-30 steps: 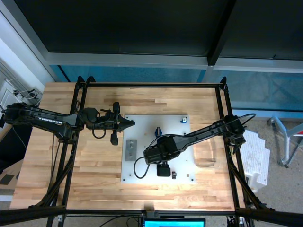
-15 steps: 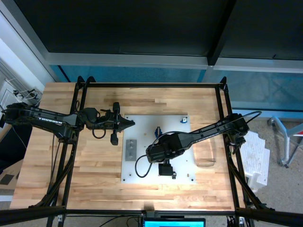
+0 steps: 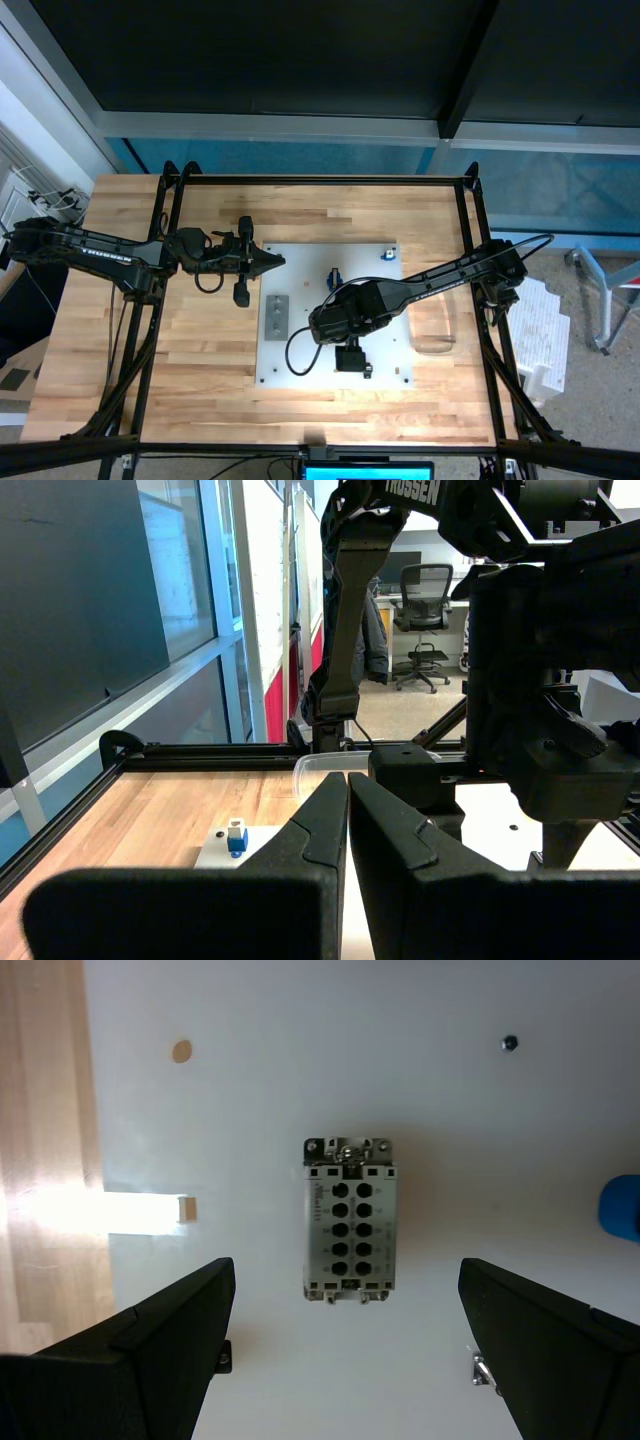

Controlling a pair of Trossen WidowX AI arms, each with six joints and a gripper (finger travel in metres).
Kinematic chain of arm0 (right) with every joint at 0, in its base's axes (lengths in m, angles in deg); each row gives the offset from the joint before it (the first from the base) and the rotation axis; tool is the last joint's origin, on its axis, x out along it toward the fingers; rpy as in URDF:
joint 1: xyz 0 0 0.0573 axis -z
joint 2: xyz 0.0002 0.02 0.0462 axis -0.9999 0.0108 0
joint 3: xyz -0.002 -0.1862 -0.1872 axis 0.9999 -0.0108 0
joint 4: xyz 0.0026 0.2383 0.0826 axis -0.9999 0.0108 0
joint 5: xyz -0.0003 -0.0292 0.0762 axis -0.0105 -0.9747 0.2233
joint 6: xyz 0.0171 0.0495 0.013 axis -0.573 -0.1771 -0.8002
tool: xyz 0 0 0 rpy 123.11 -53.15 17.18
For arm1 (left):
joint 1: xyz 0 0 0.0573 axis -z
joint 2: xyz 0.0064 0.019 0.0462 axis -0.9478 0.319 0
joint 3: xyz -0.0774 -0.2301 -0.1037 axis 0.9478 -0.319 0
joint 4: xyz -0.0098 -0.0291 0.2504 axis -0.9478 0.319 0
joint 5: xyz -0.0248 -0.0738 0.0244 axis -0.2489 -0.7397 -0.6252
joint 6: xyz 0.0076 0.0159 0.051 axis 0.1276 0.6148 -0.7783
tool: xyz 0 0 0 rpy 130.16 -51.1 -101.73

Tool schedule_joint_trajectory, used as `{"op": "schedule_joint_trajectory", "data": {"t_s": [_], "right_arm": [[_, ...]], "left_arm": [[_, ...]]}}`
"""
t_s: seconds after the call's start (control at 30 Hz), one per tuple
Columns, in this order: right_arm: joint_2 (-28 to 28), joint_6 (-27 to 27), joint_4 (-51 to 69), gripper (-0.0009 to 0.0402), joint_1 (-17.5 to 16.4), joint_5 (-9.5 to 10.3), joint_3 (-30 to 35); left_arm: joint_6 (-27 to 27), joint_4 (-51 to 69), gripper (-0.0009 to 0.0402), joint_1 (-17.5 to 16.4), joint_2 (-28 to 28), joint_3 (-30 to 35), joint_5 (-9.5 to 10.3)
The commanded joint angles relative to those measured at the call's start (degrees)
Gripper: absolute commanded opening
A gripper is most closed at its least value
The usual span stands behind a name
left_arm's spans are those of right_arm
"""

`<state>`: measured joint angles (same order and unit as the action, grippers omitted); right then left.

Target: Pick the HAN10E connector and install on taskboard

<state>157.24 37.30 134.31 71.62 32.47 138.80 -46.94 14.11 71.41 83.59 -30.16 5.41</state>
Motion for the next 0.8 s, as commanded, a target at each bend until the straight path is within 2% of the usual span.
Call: {"op": "schedule_joint_trajectory", "data": {"t_s": [0.03,0.2,0.27,0.33,0.8], "right_arm": [[-1.0,0.2,0.0,0.0314,0.0,0.87,0.0],[-4.1,2.1,0.4,0.0311,0.6,0.13,-0.4],[-5.6,2.3,0.7,0.0303,1.2,-1.11,-1.1],[-7.5,3.1,0.7,0.0292,1.9,-1.27,-2.0],[-20.5,9.4,-5.2,0.0173,8.8,-1.62,-9.9]], "left_arm": [[0.0,0.0,0.0001,0.0,0.0,0.0,0.00],[0.0,0.0,0.0001,0.0,0.0,0.0,-0.02],[0.0,0.0,0.0001,0.0,0.0,0.0,-0.02],[0.0,0.0,0.0001,0.0,0.0,0.0,-0.02],[0.0,0.0,0.0001,0.0,0.0,0.0,-0.02]]}}
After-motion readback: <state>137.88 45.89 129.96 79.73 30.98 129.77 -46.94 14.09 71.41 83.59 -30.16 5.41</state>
